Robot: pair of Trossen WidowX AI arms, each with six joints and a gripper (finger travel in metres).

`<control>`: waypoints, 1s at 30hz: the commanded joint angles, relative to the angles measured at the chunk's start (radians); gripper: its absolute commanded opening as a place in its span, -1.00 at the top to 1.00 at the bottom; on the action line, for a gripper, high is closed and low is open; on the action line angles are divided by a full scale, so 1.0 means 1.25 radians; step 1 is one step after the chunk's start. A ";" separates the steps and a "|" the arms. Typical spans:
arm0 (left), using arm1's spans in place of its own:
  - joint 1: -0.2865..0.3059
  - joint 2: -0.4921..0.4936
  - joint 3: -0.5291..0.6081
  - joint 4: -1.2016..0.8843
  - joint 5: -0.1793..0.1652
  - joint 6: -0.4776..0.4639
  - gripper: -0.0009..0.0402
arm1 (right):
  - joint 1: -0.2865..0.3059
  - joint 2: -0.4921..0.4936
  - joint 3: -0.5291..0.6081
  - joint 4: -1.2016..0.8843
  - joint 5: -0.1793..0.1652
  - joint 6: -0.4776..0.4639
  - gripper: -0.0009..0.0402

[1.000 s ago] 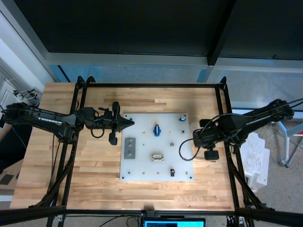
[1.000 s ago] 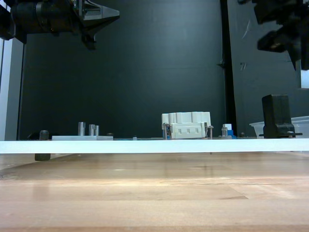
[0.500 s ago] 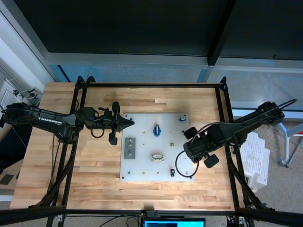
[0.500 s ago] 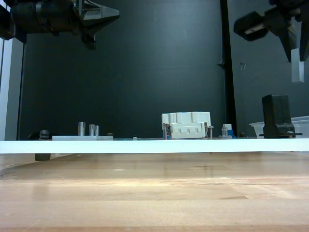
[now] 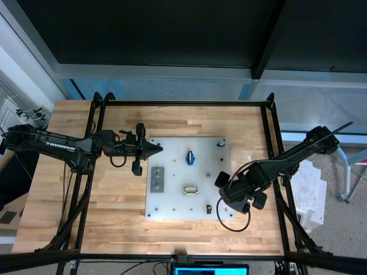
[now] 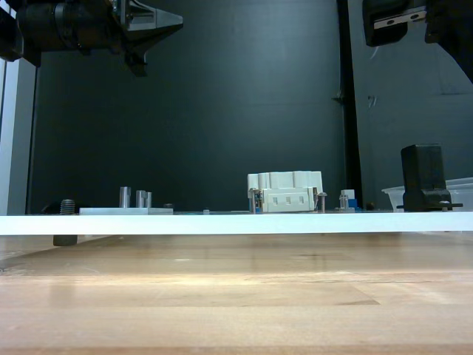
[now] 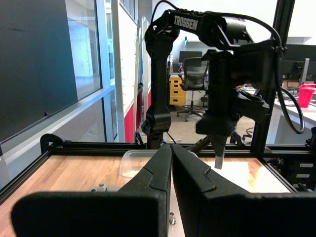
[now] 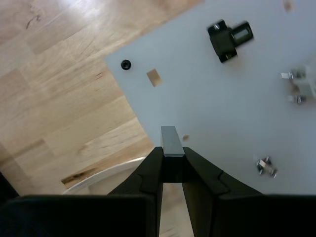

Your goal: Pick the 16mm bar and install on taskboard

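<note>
Right pincer (image 8: 171, 157) over taskboard (image 8: 222, 113) grips the 16mm bar (image 8: 169, 139) (mostly hidden); left pincer (image 7: 171, 159) clenched above board's left edge.

White "TROSSEN" wordmark on a black link of the right arm (image 7: 188, 22) in the left wrist view, the same white "TROSSEN" lettering along the left arm (image 5: 57, 145), at 9 o'clock in the high view

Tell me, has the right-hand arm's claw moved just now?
Yes: right gripper, shut on the 16mm bar, swung from beside the taskboard toward the near black connector. Left gripper stays shut over the board's far-left corner.
</note>
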 commanded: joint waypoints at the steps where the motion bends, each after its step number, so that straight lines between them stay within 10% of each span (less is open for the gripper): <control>1: 0.000 0.000 0.000 0.000 0.000 0.000 0.96 | 0.007 0.021 0.012 0.007 -0.002 -0.050 0.96; 19: 0.000 0.000 0.000 0.000 0.000 0.000 0.96 | 0.025 0.126 0.059 0.036 -0.063 -0.234 0.96; 30: 0.000 0.000 0.000 0.000 0.000 0.000 0.96 | 0.032 0.128 0.048 0.050 -0.047 -0.288 0.96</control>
